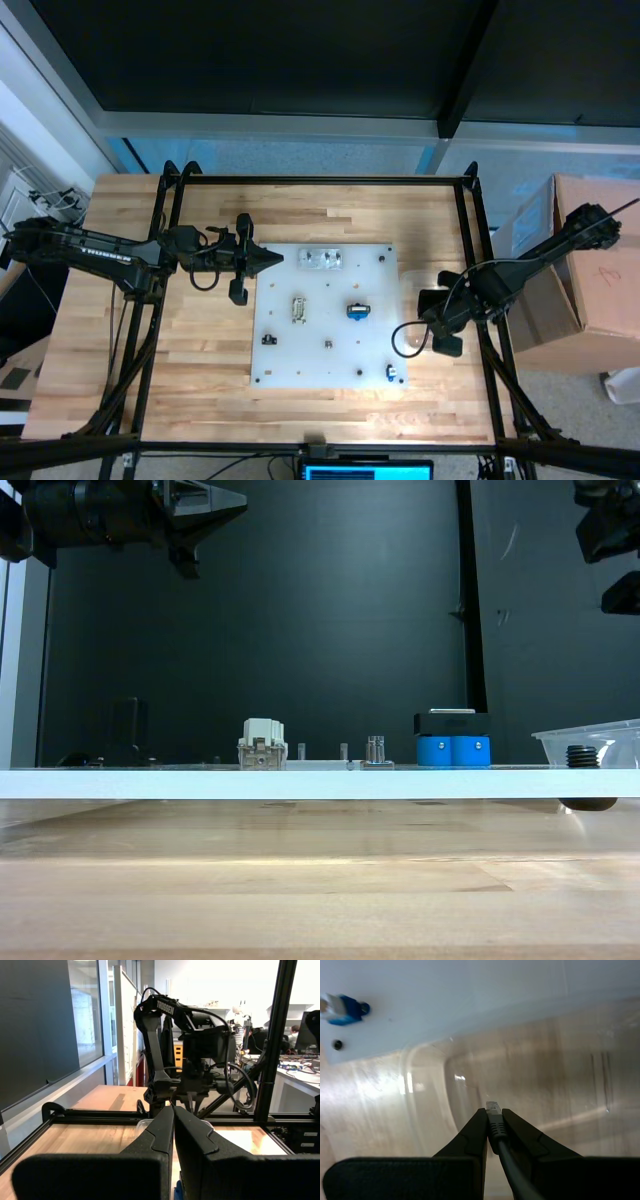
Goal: Remove the RJ45 connector from the taskboard and place in the container
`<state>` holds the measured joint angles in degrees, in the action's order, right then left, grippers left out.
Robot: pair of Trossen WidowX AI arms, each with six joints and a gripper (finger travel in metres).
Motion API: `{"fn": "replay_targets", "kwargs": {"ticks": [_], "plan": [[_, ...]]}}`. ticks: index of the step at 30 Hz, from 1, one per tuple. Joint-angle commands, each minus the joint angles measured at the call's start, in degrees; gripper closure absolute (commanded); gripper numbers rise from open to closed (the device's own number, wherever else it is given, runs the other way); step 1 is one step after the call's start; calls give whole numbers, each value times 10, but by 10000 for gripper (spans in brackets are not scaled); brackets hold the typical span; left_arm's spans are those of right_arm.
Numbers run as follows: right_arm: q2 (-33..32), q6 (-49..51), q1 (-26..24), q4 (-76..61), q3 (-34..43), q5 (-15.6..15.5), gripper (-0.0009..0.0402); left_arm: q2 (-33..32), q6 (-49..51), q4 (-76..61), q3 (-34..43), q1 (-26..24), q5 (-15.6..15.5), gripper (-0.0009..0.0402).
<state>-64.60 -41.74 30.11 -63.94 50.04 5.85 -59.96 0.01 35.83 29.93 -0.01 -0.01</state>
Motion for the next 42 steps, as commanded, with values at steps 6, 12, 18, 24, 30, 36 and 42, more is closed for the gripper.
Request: {"fn": "replay_targets", "kwargs": {"ticks": [6, 12, 18, 24, 30, 36, 42], "plan": [[5, 2, -3, -1, -10, 2, 303, 0, 0, 0, 0, 0, 0, 393], [8, 2, -12, -1, -13, 6, 249, 0, 0, 0, 0, 0, 0, 393], [9, 2, -19, -3, -13, 6, 218, 0, 0, 0, 0, 0, 0, 393], [9, 3, -23, -5, -13, 6, 215, 0, 0, 0, 0, 0, 0, 393], [18, 3, -35, -7, -4, 5, 215, 0, 0, 0, 0, 0, 0, 393], [19, 7, -43, -35, 39, 6, 215, 0, 0, 0, 0, 0, 0, 393], [19, 16, -44, -70, 71, 7, 215, 0, 0, 0, 0, 0, 0, 393]]}}
